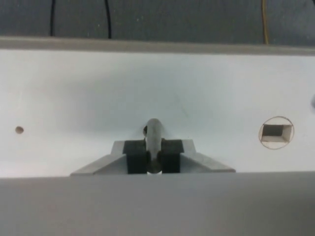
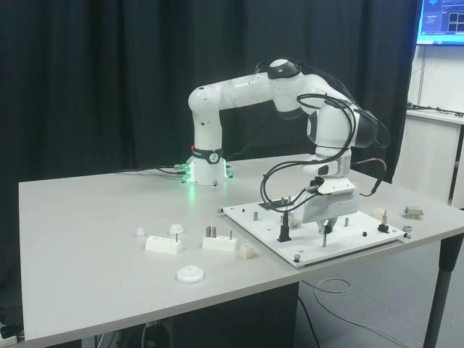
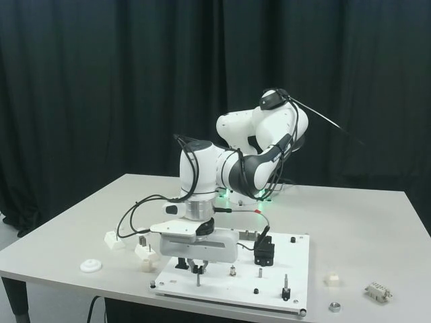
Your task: Insert round peg 2.
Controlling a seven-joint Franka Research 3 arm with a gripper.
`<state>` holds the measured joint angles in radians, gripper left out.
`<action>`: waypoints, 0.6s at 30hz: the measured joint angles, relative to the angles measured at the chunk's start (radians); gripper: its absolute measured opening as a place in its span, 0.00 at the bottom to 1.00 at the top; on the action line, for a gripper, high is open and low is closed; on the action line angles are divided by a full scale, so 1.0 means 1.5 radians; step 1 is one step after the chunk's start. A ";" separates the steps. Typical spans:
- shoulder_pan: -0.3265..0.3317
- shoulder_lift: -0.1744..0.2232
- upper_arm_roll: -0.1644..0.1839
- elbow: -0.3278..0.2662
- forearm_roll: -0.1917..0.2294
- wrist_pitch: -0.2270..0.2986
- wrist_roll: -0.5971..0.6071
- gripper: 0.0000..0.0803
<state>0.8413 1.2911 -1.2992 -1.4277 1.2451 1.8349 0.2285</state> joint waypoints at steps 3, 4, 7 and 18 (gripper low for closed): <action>0.000 0.001 0.000 0.000 0.000 0.004 0.000 0.07; -0.001 0.001 0.000 0.000 0.000 0.006 0.000 0.07; -0.002 0.001 0.000 0.000 -0.001 0.008 -0.001 0.07; -0.003 0.001 0.000 0.000 -0.002 0.007 -0.001 0.07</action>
